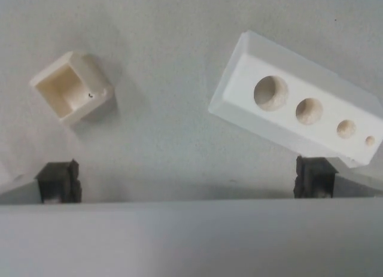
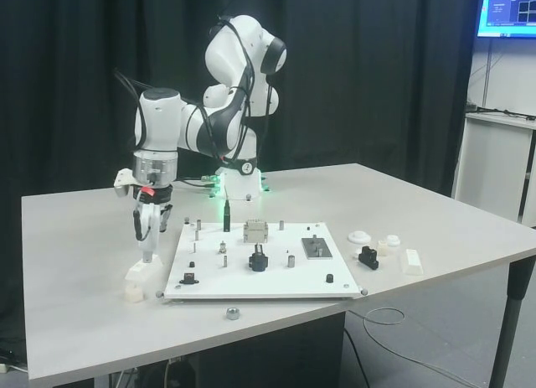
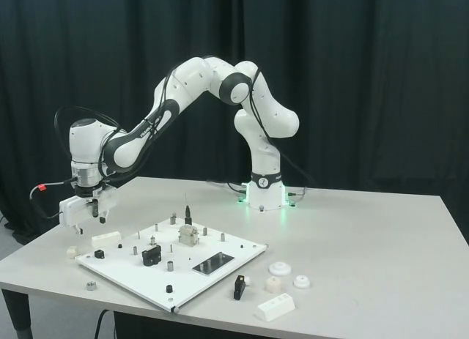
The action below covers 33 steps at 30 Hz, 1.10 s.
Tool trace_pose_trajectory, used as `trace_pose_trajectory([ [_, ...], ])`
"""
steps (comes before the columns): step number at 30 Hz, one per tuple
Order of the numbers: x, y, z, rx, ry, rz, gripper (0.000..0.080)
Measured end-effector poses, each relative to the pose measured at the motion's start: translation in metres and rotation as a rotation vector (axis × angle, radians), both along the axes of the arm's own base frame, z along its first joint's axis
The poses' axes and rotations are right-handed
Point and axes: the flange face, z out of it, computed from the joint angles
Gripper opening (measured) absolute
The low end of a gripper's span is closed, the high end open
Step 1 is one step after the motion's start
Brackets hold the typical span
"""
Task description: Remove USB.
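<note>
Entry: your end effector [image 1: 185, 181] is hanging wide open over the grey worktop [image 1: 167, 61], fingertips [image 1: 58, 180] well apart and gripping nothing. Directly beneath it are lying a white block with four holes [image 1: 299, 106] and a small white square cup [image 1: 72, 85], apart from each other. The USB looks to be the small black plug [image 2: 191, 277] sitting on the white board [image 2: 276, 279] just beside the end effector; you cannot tell for certain.

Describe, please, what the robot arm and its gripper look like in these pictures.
The arm is white with rounded links, black joint bands and black cables running along it. Its base glows green. The gripper has two black fingertips under a white body. A cable loops off near the wrist.
</note>
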Motion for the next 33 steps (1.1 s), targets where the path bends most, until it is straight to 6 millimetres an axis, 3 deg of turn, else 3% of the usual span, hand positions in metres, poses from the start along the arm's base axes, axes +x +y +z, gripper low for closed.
trace_pose_trajectory([
  [33,-0.011,-0.014,0.001,0.0,0.007,0.04,0.08],
])
